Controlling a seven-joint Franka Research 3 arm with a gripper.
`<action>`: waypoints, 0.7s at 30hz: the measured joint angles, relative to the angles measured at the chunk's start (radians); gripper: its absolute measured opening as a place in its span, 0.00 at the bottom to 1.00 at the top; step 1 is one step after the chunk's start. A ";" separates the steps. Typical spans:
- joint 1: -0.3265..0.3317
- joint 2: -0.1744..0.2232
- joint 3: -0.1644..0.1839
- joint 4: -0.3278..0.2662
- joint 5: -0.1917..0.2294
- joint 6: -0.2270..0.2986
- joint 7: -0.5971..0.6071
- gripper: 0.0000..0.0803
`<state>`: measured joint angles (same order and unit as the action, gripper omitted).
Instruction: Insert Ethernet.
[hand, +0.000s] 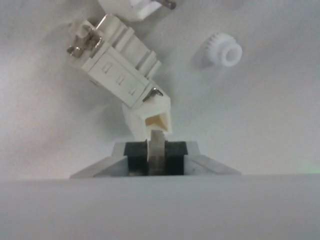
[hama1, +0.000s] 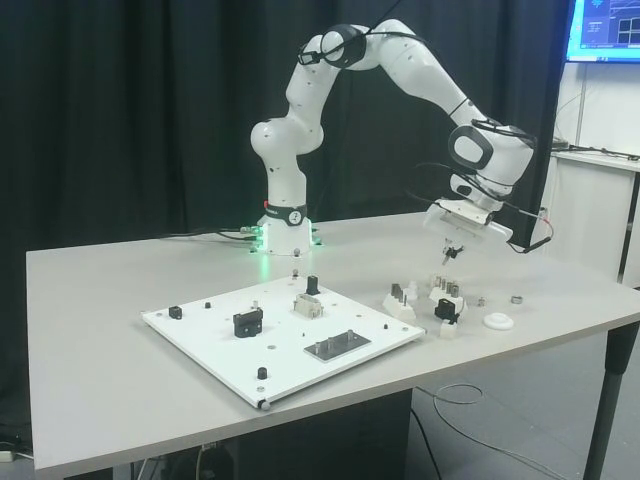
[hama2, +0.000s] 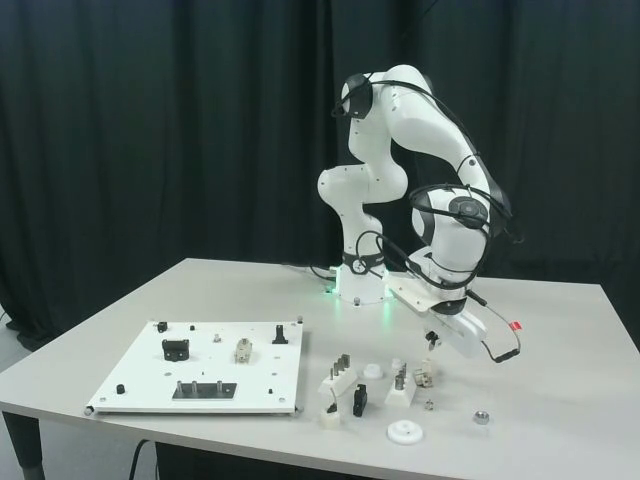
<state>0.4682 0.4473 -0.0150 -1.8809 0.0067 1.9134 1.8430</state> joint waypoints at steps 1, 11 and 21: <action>0.000 0.000 0.000 0.000 0.000 0.000 -0.001 0.08; 0.000 0.000 0.000 0.000 -0.005 0.000 -0.027 0.08; -0.002 0.000 -0.003 0.000 -0.045 -0.019 -0.076 0.08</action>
<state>0.4665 0.4470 -0.0176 -1.8807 -0.0380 1.8944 1.7673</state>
